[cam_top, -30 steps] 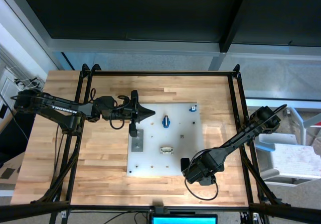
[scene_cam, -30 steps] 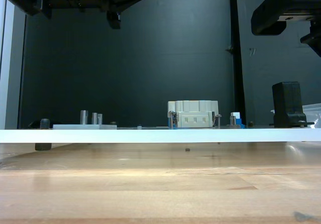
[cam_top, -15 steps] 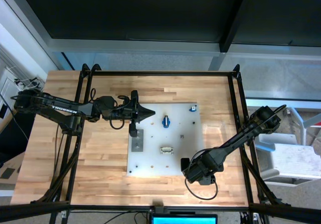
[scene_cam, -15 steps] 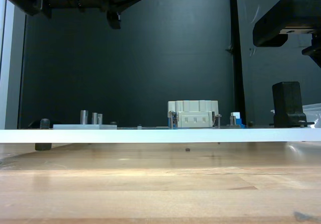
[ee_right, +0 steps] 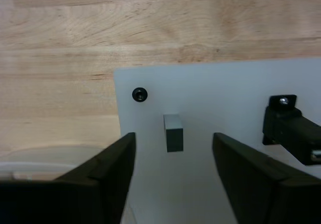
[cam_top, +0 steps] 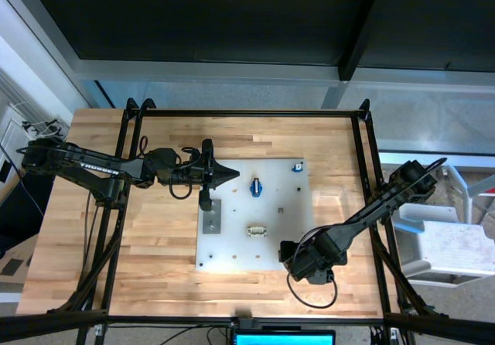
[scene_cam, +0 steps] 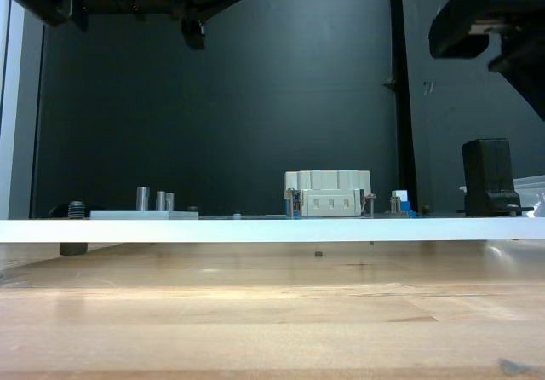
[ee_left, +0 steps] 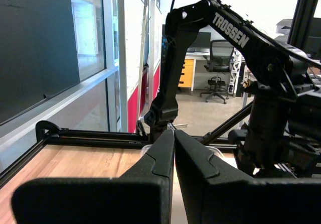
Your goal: Pick the 16mm bar and place in it's hole on the taskboard
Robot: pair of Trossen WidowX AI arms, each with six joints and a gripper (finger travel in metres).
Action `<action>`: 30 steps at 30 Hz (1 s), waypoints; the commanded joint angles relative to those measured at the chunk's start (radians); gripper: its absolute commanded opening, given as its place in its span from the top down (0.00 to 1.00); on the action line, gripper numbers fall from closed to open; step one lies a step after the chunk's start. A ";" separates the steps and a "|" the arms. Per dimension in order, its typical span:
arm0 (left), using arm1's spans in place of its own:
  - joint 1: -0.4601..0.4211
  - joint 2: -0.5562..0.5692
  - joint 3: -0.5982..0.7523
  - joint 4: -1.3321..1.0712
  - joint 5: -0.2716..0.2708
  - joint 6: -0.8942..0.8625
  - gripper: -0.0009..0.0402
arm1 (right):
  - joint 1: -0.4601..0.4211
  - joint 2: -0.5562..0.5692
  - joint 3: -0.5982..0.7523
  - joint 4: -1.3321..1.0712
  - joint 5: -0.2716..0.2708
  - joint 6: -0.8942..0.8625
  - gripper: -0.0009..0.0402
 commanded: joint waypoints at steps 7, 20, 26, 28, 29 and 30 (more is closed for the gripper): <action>0.000 0.000 0.000 0.000 0.000 0.000 0.98 | 0.003 -0.068 0.001 -0.029 0.003 0.000 0.31; 0.000 0.000 0.000 0.000 0.000 0.000 0.98 | 0.005 -0.095 0.001 -0.043 0.005 -0.001 0.31; 0.000 0.000 0.000 0.000 0.000 0.000 0.98 | 0.005 -0.095 0.001 -0.041 0.005 -0.001 0.31; 0.000 0.000 0.000 0.000 0.000 0.000 0.98 | 0.005 -0.095 0.001 -0.041 0.005 -0.001 0.31; 0.000 0.000 0.000 0.000 0.000 0.000 0.98 | 0.005 -0.095 0.001 -0.041 0.005 -0.001 0.31; 0.000 0.000 0.000 0.000 0.000 0.000 0.98 | 0.005 -0.095 0.001 -0.041 0.005 -0.001 0.31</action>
